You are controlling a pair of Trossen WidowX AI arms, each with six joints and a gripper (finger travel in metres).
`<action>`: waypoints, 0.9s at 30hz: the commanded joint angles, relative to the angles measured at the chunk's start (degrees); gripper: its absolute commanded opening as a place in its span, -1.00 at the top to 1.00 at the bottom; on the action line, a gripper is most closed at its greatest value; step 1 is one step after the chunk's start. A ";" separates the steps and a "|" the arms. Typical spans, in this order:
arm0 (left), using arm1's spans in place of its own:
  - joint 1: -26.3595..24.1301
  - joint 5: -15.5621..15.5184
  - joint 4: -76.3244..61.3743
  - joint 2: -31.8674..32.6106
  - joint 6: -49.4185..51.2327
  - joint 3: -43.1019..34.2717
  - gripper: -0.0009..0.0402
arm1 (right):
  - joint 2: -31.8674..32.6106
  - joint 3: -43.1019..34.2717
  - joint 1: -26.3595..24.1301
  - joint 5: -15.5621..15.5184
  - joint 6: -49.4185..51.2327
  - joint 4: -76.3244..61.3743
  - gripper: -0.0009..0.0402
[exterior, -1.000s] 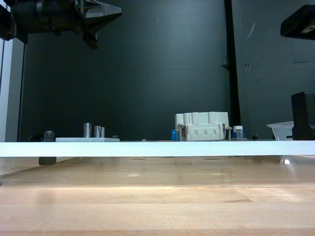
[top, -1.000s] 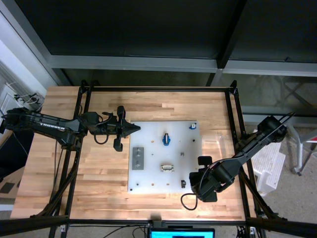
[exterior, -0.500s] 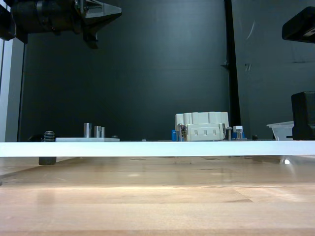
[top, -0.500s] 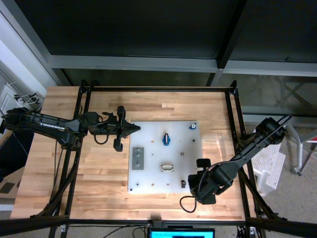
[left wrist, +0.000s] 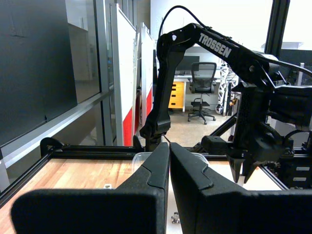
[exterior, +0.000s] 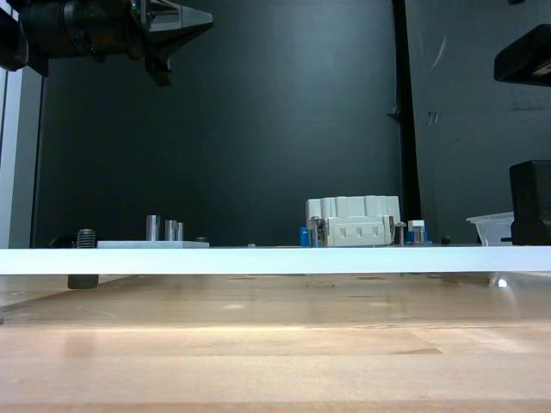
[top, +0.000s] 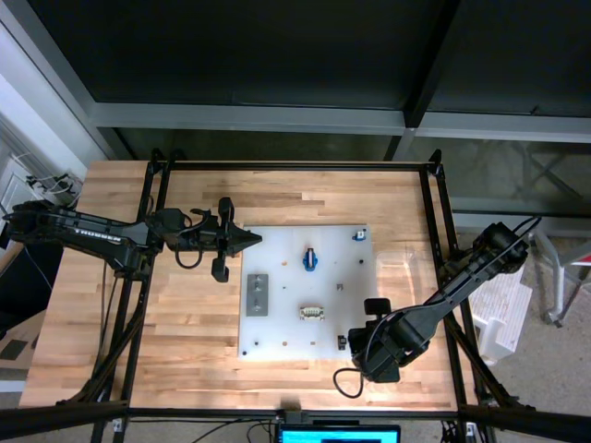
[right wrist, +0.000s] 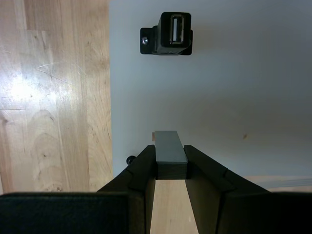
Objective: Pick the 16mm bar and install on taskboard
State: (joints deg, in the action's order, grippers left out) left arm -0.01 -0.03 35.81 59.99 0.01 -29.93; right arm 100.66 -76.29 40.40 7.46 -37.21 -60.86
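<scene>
The 16mm bar (right wrist: pixel 170 153) is a short grey block held between the fingers of my right gripper (right wrist: pixel 170 163), which is shut on it. It hangs above the white taskboard (right wrist: pixel 234 87) near the board's edge, clear of any seat. In the high view my right gripper (top: pixel 367 343) hovers over the board's near right corner. My left gripper (top: pixel 251 239) is shut with nothing in it, held high off the taskboard's (top: pixel 277 277) far left corner; the low view shows my left gripper (exterior: pixel 202 17) well above the board.
A black USB socket (right wrist: pixel 171 32) sits on the board ahead of the bar. On the board stand a grey block with pegs (top: pixel 257 294), a blue knob (top: pixel 310 258) and a beige connector (top: pixel 311 315). Black frame rails (top: pixel 434 240) border the wooden table.
My right gripper has moved slightly leftward and toward the table's near edge with the bar held. The left arm has stayed still.
</scene>
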 commanded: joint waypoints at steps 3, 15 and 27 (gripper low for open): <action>0.02 0.02 0.04 0.00 0.00 -0.02 0.96 | 0.28 0.37 0.00 0.00 0.02 0.07 0.95; 0.00 0.00 0.04 0.00 0.00 -0.02 0.96 | 0.28 1.75 0.13 -0.02 -1.18 0.70 0.95; 0.00 0.02 0.02 0.00 0.00 -0.02 0.96 | 0.28 2.89 0.15 -0.02 -1.20 2.21 0.95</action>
State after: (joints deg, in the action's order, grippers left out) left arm -0.01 -0.03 35.81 59.96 0.01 -29.93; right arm 100.99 -73.49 40.56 7.44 -38.44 -58.74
